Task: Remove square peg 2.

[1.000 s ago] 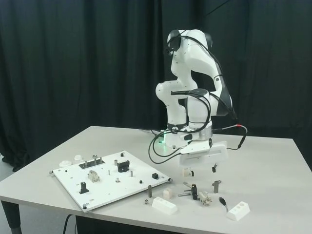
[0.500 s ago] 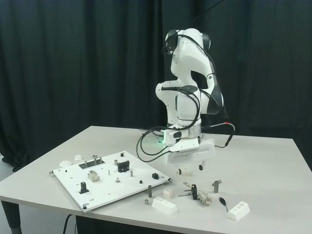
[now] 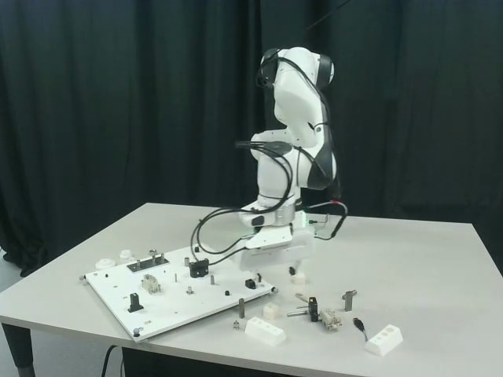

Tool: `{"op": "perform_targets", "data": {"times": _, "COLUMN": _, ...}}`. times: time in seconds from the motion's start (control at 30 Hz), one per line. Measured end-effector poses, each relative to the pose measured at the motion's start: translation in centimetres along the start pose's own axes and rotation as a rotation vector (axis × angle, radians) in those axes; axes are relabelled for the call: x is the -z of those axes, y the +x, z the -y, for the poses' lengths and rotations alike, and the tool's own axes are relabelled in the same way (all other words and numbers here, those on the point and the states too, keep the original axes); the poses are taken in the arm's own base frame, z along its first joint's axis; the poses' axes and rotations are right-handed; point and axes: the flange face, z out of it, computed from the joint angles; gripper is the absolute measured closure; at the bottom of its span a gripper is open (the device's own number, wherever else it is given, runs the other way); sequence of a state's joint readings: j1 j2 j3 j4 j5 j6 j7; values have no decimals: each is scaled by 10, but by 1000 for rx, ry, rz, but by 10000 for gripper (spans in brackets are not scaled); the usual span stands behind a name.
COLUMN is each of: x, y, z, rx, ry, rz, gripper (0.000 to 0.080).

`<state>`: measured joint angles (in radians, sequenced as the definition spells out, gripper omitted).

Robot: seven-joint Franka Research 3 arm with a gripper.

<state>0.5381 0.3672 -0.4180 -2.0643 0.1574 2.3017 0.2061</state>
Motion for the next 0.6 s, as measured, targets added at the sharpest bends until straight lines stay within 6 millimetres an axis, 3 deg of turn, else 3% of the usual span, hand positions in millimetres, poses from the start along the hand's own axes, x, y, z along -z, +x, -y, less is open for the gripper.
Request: {"op": "perform_targets", "data": {"times": 0.6, "x": -22, "y": 12, "z": -77, "rx": 70, "ry": -46, "rz": 38, "gripper": 3}}
